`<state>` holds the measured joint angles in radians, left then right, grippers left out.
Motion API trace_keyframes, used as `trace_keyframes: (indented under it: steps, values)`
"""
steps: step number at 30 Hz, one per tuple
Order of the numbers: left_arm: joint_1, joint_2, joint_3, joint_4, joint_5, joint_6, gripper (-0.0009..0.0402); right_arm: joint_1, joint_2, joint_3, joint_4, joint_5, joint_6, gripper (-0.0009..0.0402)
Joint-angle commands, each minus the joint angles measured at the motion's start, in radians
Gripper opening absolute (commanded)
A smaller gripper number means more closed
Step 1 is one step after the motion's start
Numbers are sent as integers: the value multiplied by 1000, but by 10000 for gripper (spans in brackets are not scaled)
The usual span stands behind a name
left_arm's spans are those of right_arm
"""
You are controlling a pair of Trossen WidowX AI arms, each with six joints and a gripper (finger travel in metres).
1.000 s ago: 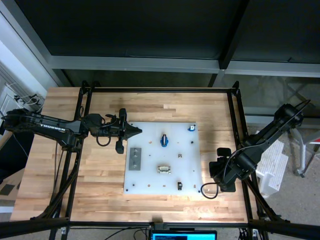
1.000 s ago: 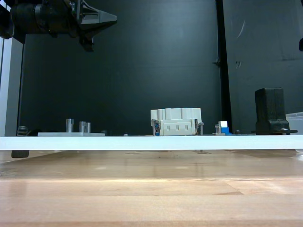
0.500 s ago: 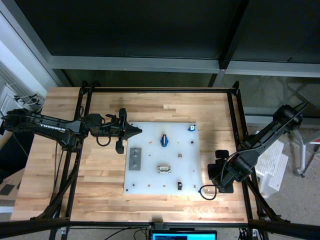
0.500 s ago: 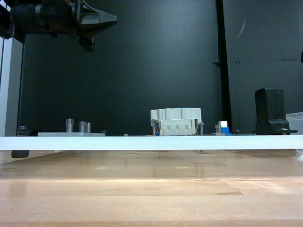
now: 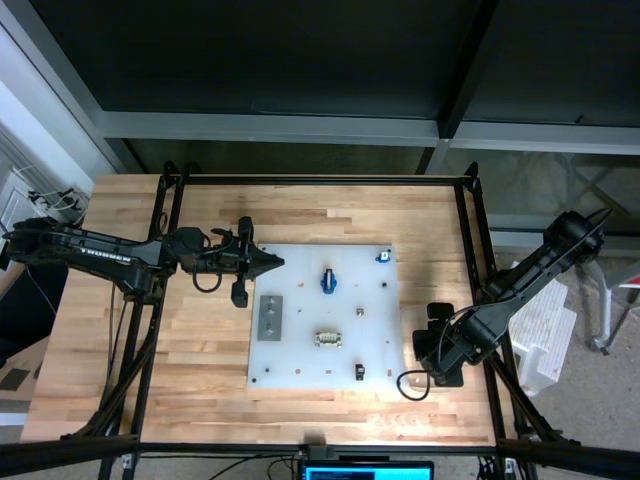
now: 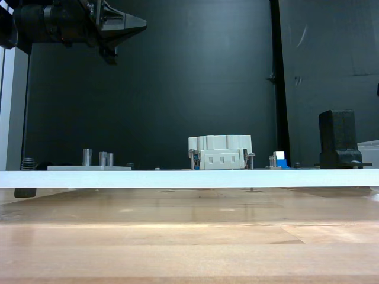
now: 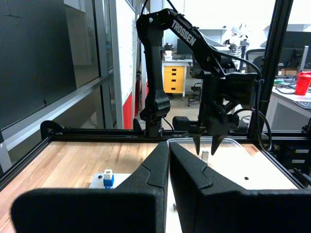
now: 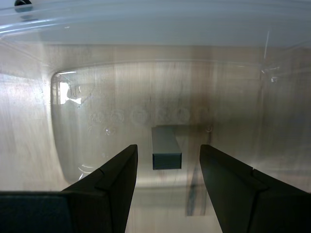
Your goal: Pick the 16mm bar and install on taskboard
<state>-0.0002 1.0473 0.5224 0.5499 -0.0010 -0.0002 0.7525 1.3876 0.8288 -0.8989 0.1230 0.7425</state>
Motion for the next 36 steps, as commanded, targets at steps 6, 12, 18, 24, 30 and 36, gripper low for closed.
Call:
trace_keyframes:
  steps: [6, 12, 18, 24, 30, 36]
  values:
    - [0, 0, 0, 0, 0, 0, 0, 0, 0, -25, 25, 0, -11, 177]
    - [0, 0, 0, 0, 0, 0, 0, -1, 0, -43, 53, 0, -13, 177]
    - [0, 0, 0, 0, 0, 0, 0, -2, 0, -52, 64, 0, -16, 177]
    - [0, 0, 0, 0, 0, 0, 0, -2, 0, -54, 64, 0, -18, 166]
    - [0, 0, 0, 0, 0, 0, 0, -2, 0, -55, 64, 0, -18, 126]
    - [0, 0, 0, 0, 0, 0, 0, -2, 0, -55, 64, 0, -18, 81]
